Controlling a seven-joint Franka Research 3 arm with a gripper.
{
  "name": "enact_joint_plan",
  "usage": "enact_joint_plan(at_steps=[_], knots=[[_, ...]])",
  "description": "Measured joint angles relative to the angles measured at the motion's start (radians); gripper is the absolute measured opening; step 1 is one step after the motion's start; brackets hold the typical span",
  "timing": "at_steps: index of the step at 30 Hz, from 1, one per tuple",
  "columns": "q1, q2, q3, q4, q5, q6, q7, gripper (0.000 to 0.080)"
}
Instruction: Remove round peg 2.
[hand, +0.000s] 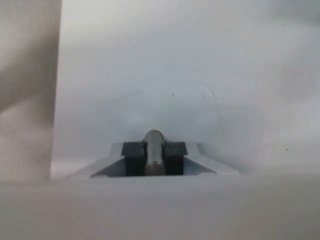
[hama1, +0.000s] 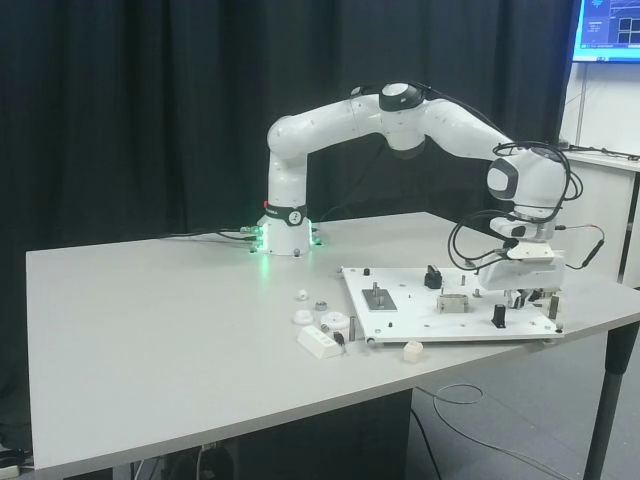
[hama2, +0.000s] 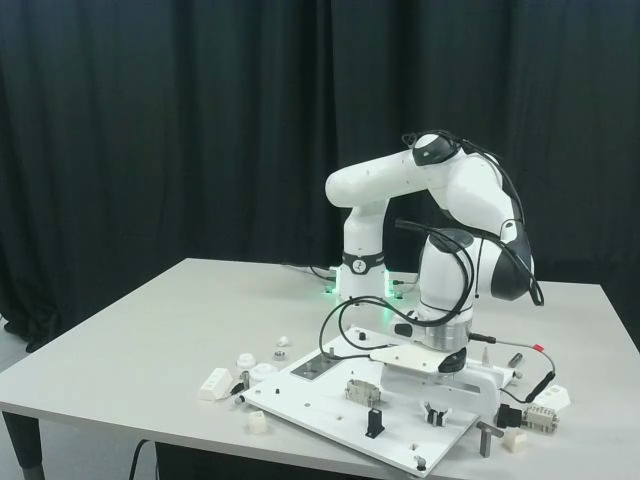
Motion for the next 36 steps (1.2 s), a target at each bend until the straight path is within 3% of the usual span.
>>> enact_joint_plan(at_steps=[26, 36], knots=[[0.007, 0.000, 0.004, -0.012, 0.002, 0.014, -0.084, 0.0075], [0.006, 0.006, 0.003, -0.025, 0.028, 0.015, -0.080, 0.0075]])
